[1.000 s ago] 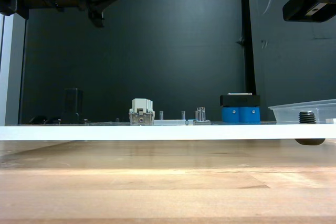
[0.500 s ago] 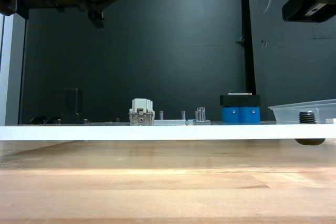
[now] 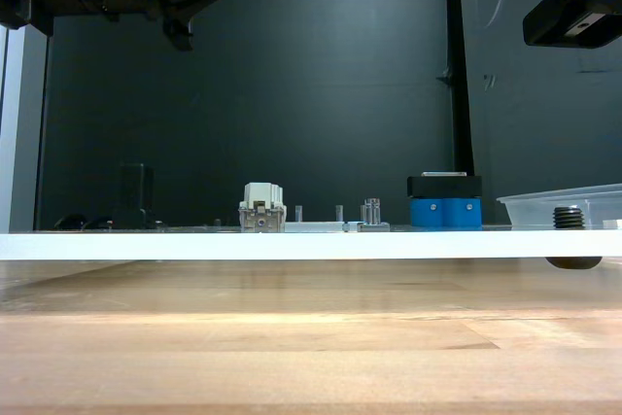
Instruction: Pick the RJ45 connector and install on taskboard
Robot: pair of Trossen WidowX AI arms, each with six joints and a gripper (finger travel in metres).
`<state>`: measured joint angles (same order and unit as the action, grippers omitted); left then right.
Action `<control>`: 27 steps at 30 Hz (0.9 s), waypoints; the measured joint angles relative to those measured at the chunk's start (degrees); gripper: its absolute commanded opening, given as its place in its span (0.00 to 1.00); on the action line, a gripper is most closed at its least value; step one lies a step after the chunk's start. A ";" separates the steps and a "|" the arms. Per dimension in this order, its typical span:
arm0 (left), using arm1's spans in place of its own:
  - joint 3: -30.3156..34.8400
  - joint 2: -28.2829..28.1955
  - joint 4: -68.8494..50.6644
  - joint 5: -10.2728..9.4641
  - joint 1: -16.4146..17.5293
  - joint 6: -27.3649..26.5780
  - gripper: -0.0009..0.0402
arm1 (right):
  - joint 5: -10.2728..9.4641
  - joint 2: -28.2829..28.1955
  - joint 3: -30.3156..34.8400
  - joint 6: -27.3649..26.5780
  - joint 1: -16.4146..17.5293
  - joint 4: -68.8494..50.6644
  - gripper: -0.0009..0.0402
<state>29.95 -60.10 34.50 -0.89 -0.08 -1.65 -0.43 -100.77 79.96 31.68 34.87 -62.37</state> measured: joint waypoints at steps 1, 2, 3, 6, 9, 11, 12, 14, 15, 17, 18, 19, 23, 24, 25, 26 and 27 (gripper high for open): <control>0.00 0.00 0.00 0.00 0.00 0.00 0.02 | 0.02 0.00 -0.04 0.00 0.00 0.04 0.02; 0.00 0.00 0.00 -0.02 0.00 0.02 0.02 | 0.02 0.00 -0.11 0.00 0.02 0.11 0.02; 0.00 0.00 0.02 -0.02 0.00 0.00 0.02 | 0.02 0.00 -0.22 0.00 0.04 0.15 0.02; -0.02 0.00 0.00 -0.02 -0.02 0.00 0.02 | 0.02 0.00 -0.42 0.00 0.07 0.33 0.02; 0.00 0.00 0.02 0.00 0.00 0.02 0.02 | 0.00 0.04 -0.70 0.00 0.11 0.68 0.02; 0.00 0.00 0.02 -0.02 0.00 0.00 0.02 | 0.00 0.07 -0.87 0.00 0.13 0.85 0.02; -0.02 0.00 0.00 -0.02 0.00 0.00 0.02 | 0.00 0.09 -1.03 0.00 0.15 1.07 0.02; 0.00 0.00 0.00 -0.02 0.00 0.00 0.02 | 0.00 0.15 -1.36 -0.02 0.17 1.53 0.02; 0.00 0.00 0.02 -0.02 0.00 0.02 0.02 | 0.00 0.15 -1.55 -0.02 0.20 1.77 0.02; 0.00 0.00 0.02 0.00 0.00 0.00 0.02 | -0.02 0.15 -1.92 -0.02 0.24 2.25 0.02; -0.02 0.00 0.02 0.00 0.00 0.00 0.02 | -0.09 0.20 -2.10 -0.02 0.26 2.47 0.02; 0.00 0.00 0.02 -0.02 0.00 0.00 0.02 | -0.07 0.22 -2.23 -0.02 0.26 2.62 0.02; 0.00 0.00 0.02 0.00 0.00 0.00 0.02 | -0.13 0.26 -2.45 -0.02 0.31 2.93 0.02; 0.00 0.00 0.00 0.00 -0.02 0.02 0.02 | -0.13 0.26 -2.47 -0.02 0.33 2.95 0.02; -0.02 0.00 0.02 -0.02 0.00 0.00 0.02 | -0.13 0.26 -2.47 -0.02 0.33 2.99 0.02; -0.02 0.00 0.00 -0.02 0.00 0.02 0.02 | -0.13 0.26 -2.49 -0.02 0.35 3.04 0.02; -0.02 0.00 0.02 -0.02 0.00 0.02 0.02 | -0.13 0.26 -2.49 -0.02 0.37 3.06 0.02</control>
<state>29.93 -60.10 34.52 -0.91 -0.08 -1.63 -0.56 -100.51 77.47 31.66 35.24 -59.31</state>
